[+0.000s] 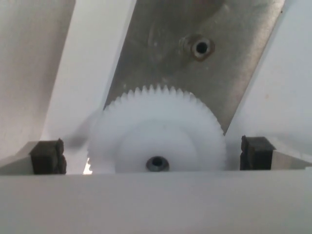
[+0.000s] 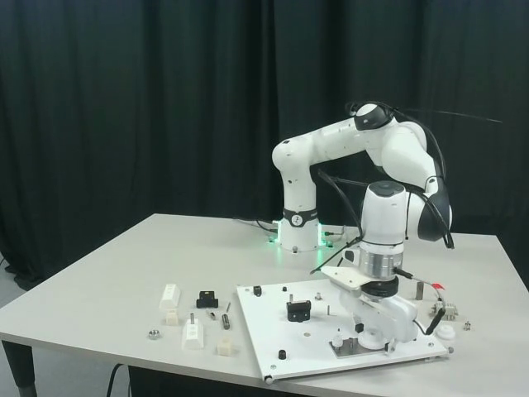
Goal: Remove large gear.
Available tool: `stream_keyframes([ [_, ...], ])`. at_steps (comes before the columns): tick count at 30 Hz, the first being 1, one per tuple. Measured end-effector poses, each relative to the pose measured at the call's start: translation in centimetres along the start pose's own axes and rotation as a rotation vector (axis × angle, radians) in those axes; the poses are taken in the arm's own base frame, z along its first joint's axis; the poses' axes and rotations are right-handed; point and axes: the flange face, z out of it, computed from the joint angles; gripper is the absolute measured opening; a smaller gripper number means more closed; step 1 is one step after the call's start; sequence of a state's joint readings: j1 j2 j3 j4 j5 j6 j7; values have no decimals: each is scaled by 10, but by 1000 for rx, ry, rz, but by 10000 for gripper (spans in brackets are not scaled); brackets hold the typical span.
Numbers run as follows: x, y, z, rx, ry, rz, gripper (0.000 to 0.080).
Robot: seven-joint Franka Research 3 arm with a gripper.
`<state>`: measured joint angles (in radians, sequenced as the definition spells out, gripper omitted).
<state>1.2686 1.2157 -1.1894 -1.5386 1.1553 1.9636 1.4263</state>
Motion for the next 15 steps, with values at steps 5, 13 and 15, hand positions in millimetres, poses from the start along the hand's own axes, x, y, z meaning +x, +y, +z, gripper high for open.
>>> stream_keyframes([
  [5, 0, 0, 1, -1, 4, -1, 800],
  [13, 0, 0, 3, -2, 16, -11, 621],
  [15, 0, 0, 3, -2, 17, -12, 621],
])
